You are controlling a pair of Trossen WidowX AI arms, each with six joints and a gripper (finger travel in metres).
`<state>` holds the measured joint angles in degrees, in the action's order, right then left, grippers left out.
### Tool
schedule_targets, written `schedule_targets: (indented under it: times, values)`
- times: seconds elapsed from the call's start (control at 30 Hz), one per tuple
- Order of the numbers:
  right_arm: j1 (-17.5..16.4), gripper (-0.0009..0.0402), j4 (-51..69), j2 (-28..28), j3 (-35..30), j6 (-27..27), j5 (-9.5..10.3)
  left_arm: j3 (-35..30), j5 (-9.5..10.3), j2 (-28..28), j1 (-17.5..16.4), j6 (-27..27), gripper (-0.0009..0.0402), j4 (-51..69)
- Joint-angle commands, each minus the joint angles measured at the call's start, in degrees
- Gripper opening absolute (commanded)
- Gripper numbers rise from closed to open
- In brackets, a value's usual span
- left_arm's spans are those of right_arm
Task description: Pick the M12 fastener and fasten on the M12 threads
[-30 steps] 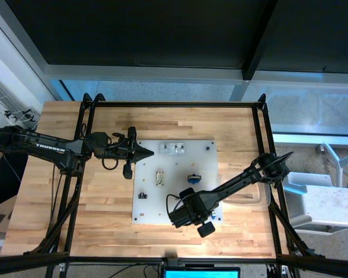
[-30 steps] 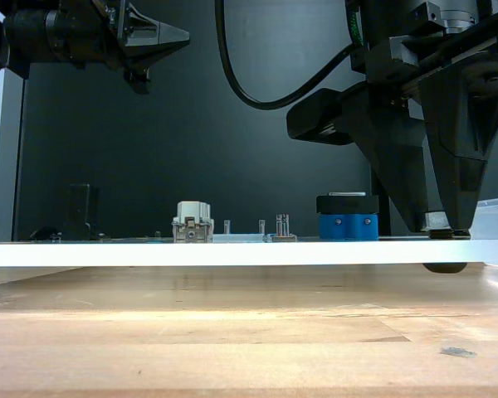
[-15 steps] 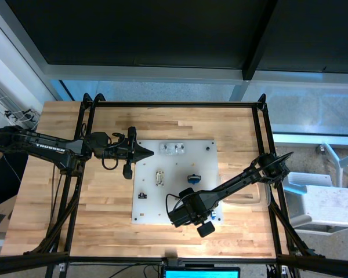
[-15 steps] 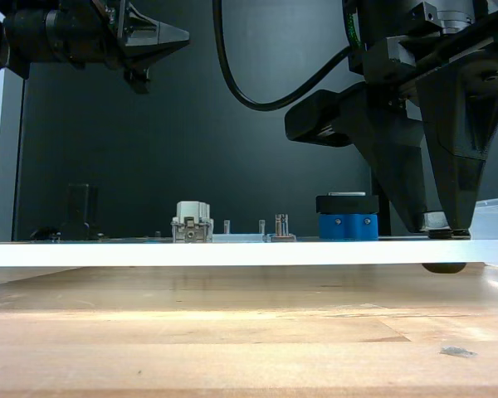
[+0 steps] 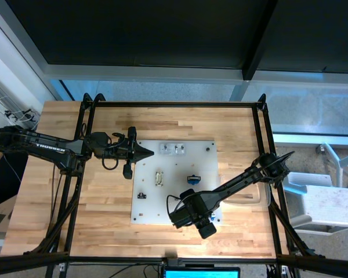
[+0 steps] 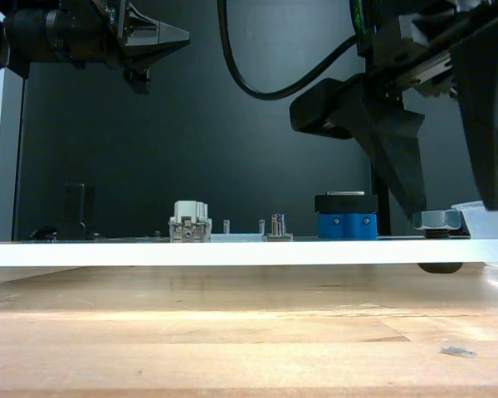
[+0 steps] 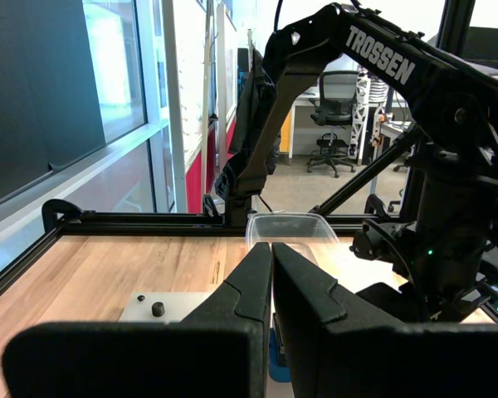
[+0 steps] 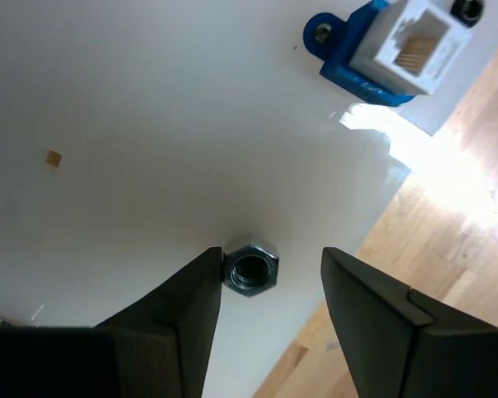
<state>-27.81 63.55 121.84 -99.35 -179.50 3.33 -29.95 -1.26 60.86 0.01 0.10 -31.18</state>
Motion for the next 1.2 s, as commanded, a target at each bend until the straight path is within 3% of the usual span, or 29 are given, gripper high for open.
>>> schedule_targets:
  times: [0.03, 0.17, 0.27, 0.37, 0.53, 0.73, 1.1, 1.2]
  values:
    - [0.02, 0.0178, 0.17, -1.51, -0.11, -0.04, -0.31, 0.00, 0.00, 0.00, 0.00, 0.00, 0.0000, 0.00]
    - [0.02, 0.0182, 0.24, -3.76, -0.11, 1.03, -0.28, 0.00, 0.00, 0.00, -0.02, 0.00, 0.0000, 0.00]
    - [0.04, 0.0180, 0.52, -5.68, -0.11, 6.71, -0.76, 0.00, 0.00, 0.00, -0.02, 0.00, 0.0000, 0.00]
    - [0.09, 0.0181, 3.19, -7.45, -0.11, 16.96, -1.97, 0.00, 0.00, 0.00, 0.00, 0.00, 0.0000, 0.00]
    - [0.09, 0.0181, 11.56, -8.61, -0.11, 36.11, -6.88, 0.00, 0.00, 0.00, -0.02, 0.00, 0.0000, 0.00]
    - [0.04, 0.0181, 12.37, -8.55, -0.02, 55.15, -6.86, 0.00, 0.00, 0.00, 0.00, 0.00, 0.0000, 0.00]
    - [0.04, 0.0181, 11.37, -8.55, 0.00, 95.97, -6.80, 0.00, 0.00, 0.00, -0.02, 0.00, 0.0000, 0.00]
    - [0.00, 0.0181, 10.80, -8.55, 0.00, 109.94, -6.54, 0.00, 0.00, 0.00, -0.02, 0.00, 0.0000, 0.00]
